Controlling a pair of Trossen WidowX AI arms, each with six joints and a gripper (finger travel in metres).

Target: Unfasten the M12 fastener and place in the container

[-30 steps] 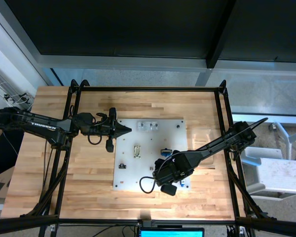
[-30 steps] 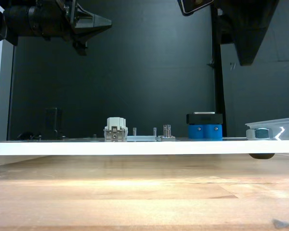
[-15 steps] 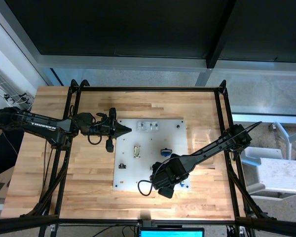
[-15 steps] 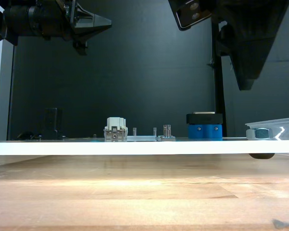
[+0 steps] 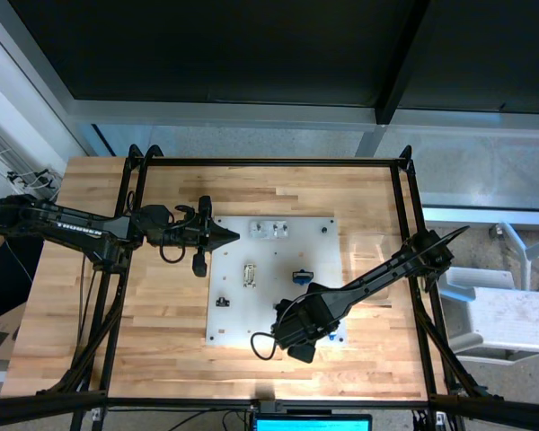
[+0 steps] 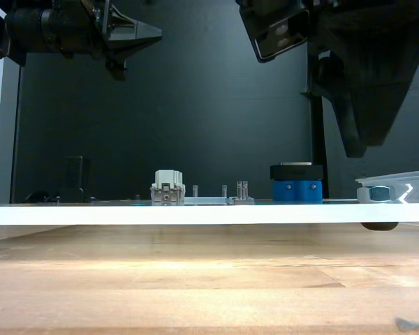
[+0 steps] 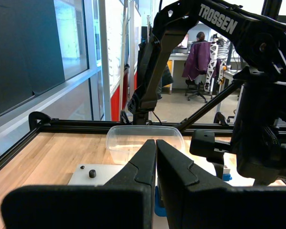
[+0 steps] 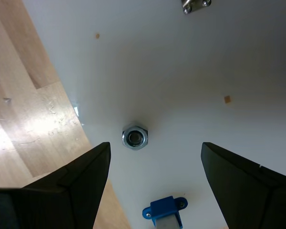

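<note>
A small silver M12 nut (image 8: 135,137) sits on its stud on the white board (image 8: 190,86), close to the board's edge. My right gripper (image 8: 155,144) hangs straight above it, open, one finger (image 8: 71,183) on each side of the nut and not touching it. From overhead, the right gripper (image 5: 301,330) covers the nut. At table height, the nut (image 6: 380,193) stands in front of the clear container (image 6: 405,183). The container (image 7: 145,139) holds nothing that I can see. My left gripper (image 5: 226,236) is shut and hovers high beyond the board's far left edge.
On the white board (image 5: 242,319) stand a blue block (image 5: 302,277), a white connector (image 5: 249,274), a pair of small silver posts (image 6: 241,192) and a black post (image 5: 324,228) at the far right corner. Black frame rails surround the wooden table.
The right arm has swung toward the near edge and come lower over the board's near right part. The left arm has not moved.
</note>
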